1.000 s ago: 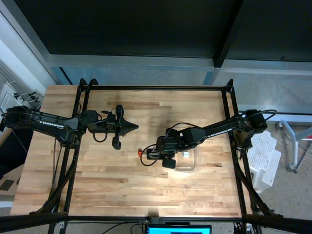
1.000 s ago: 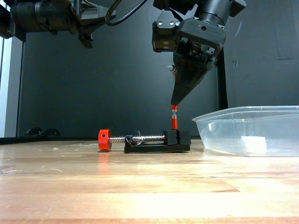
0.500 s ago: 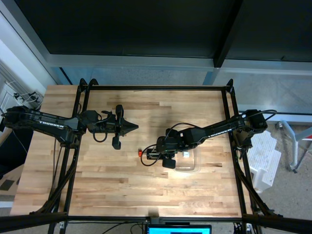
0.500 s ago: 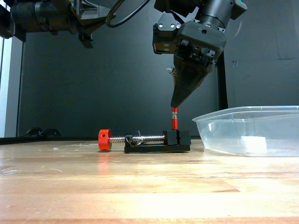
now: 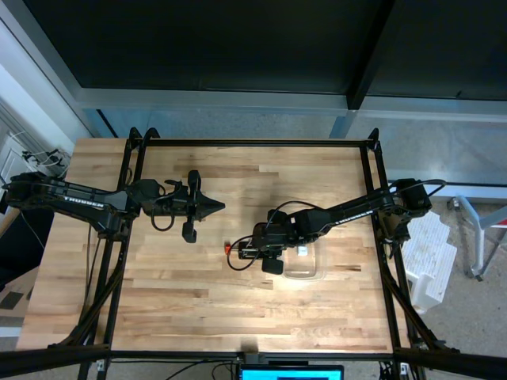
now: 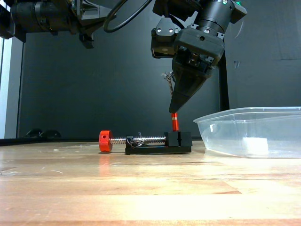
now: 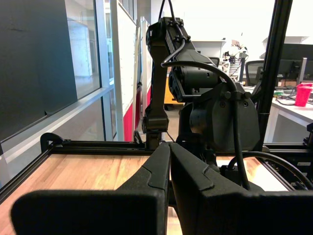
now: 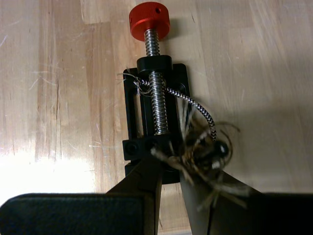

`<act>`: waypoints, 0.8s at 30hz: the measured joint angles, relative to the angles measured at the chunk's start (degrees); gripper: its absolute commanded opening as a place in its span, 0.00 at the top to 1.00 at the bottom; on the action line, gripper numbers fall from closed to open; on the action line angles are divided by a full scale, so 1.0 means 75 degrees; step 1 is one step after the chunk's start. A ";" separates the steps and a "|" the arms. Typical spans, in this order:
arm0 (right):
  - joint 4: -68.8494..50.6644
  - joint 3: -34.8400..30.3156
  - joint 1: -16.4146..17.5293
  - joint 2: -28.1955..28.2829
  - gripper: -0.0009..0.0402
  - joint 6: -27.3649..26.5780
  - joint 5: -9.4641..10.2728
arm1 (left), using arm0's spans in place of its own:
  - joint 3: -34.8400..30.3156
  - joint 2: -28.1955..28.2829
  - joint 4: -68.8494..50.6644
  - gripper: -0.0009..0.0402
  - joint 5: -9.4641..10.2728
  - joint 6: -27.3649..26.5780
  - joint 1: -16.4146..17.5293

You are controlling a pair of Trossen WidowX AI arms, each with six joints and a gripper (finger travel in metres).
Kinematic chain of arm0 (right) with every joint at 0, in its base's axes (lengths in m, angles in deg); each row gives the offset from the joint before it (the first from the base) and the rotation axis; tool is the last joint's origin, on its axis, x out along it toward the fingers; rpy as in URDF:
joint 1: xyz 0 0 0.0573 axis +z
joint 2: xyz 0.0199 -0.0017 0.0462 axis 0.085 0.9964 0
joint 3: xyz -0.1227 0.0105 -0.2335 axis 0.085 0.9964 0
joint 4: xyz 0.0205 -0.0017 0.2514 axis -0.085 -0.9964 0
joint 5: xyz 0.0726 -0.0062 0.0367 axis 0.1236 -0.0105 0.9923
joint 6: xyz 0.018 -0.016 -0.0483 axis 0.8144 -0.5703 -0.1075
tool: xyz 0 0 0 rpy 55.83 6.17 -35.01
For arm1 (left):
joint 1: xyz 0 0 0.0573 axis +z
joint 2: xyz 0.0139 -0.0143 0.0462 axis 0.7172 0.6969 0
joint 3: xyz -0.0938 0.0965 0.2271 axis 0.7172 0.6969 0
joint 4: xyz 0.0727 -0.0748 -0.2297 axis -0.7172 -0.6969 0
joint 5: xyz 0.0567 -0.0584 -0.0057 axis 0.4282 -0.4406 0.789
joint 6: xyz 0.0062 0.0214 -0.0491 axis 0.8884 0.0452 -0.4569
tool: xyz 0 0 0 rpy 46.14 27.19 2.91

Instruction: Pick the RCA connector and install on taskboard

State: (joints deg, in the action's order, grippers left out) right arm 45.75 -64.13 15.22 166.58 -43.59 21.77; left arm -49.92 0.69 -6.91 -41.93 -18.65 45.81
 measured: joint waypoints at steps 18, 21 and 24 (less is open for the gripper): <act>-0.0085 0.0000 0.0000 -0.0020 0.92 0.0006 0.0029 | 0.0000 0.0003 0.0000 0.98 0.0000 0.0000 0.0000; -0.0087 0.0000 0.0000 -0.0038 0.85 0.0006 0.0032 | -0.0003 0.0003 0.0000 0.98 0.0000 0.0000 0.0000; -0.0114 0.0000 0.0000 -0.0058 0.77 0.0006 0.0044 | 0.0000 0.0003 -0.0003 0.98 0.0000 0.0000 0.0000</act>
